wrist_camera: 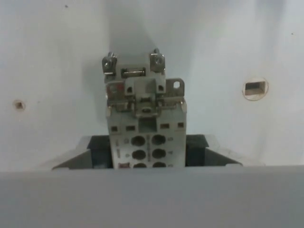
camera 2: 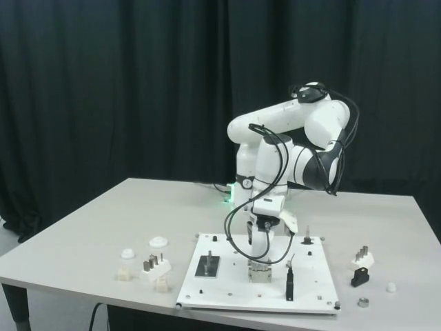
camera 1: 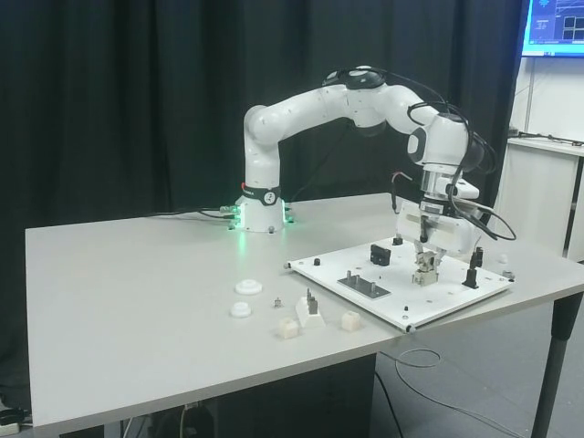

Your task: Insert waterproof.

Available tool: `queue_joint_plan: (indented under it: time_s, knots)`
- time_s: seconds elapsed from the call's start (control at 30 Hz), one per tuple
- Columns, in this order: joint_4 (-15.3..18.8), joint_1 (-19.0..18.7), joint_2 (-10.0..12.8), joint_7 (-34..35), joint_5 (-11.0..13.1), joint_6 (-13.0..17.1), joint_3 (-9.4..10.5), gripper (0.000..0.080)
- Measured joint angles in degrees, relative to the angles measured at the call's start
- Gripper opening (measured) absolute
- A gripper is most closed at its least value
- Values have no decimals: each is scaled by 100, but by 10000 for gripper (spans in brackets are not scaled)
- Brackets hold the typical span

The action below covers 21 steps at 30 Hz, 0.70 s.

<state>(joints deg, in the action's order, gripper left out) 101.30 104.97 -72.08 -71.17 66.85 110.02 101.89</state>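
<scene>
One connector (wrist_camera: 145, 124) amid bare board (wrist_camera: 57, 71).

Arm's arched up high from its base, then folds down, wrist pointing straight at the board, gripper (camera 1: 427, 262) hanging low, clamped shut.

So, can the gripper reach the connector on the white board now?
Probably yes: the gripper hangs right above the connector on the board, and nothing stands between them.

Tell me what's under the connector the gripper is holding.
The connector sits low over the white board, above a black recess. The contact beneath is hidden by the connector's own body.
</scene>
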Motion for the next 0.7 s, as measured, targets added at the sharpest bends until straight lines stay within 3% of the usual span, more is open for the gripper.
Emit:
queue_joint_plan:
  time_s: [0.7]
  knots:
    - [74,-79,-10,61,-18,141,44,311]
